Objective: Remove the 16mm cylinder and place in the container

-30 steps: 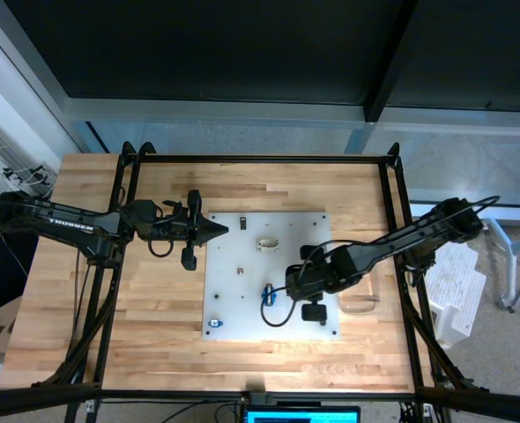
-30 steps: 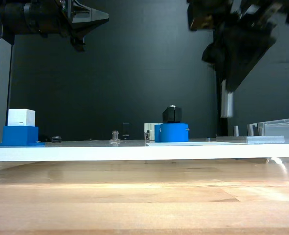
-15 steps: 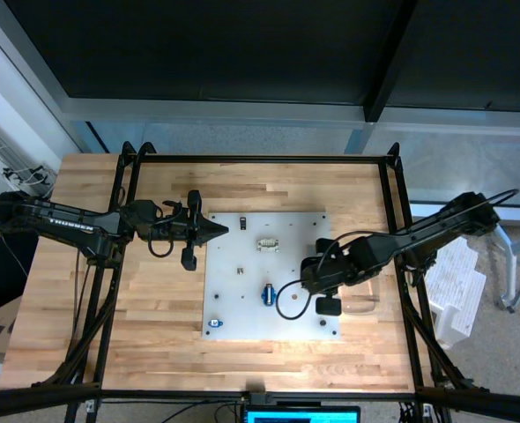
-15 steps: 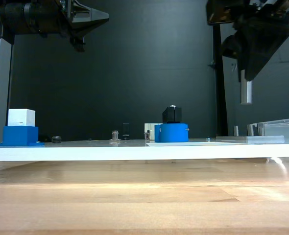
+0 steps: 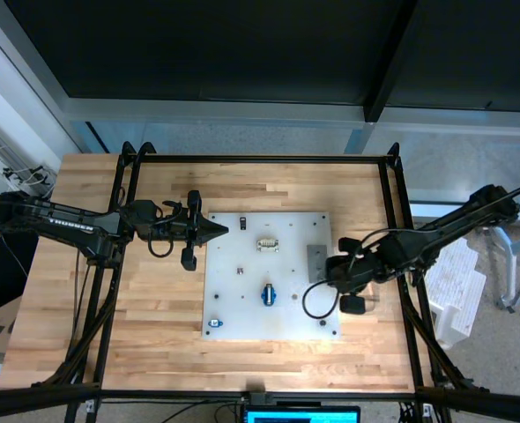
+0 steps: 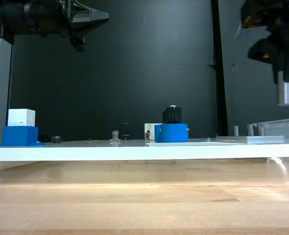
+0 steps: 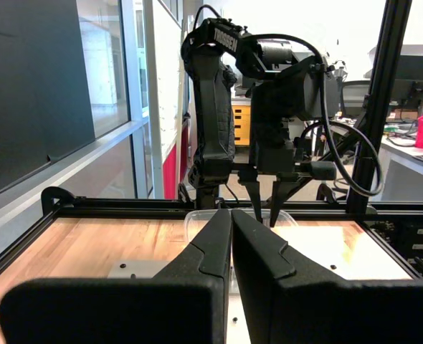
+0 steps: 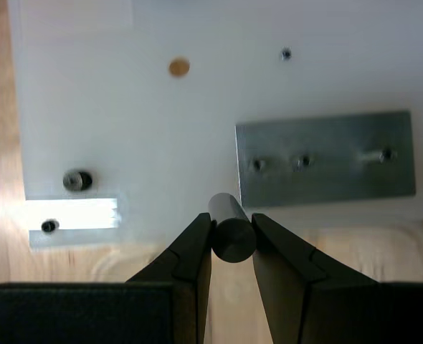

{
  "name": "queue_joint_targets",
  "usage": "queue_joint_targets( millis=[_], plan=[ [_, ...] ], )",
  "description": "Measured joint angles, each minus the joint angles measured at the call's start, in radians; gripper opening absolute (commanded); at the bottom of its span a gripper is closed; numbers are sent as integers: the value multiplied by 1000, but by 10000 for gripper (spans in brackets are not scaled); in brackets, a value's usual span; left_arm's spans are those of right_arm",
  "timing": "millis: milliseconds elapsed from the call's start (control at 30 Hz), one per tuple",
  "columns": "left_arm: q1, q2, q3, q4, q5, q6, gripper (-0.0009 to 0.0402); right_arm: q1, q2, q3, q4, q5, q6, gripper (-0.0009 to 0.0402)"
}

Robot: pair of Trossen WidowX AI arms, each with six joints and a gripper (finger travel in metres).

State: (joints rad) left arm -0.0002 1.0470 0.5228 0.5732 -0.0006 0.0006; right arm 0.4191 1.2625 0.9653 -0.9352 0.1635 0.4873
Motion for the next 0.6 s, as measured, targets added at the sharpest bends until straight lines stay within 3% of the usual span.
queue_joint_targets(
  millis=[600],
  plan=[
    [0, 0, 0, 0, 0, 0, 0, 13, -185, -186, -59, 1, 32, 0]
  ],
)
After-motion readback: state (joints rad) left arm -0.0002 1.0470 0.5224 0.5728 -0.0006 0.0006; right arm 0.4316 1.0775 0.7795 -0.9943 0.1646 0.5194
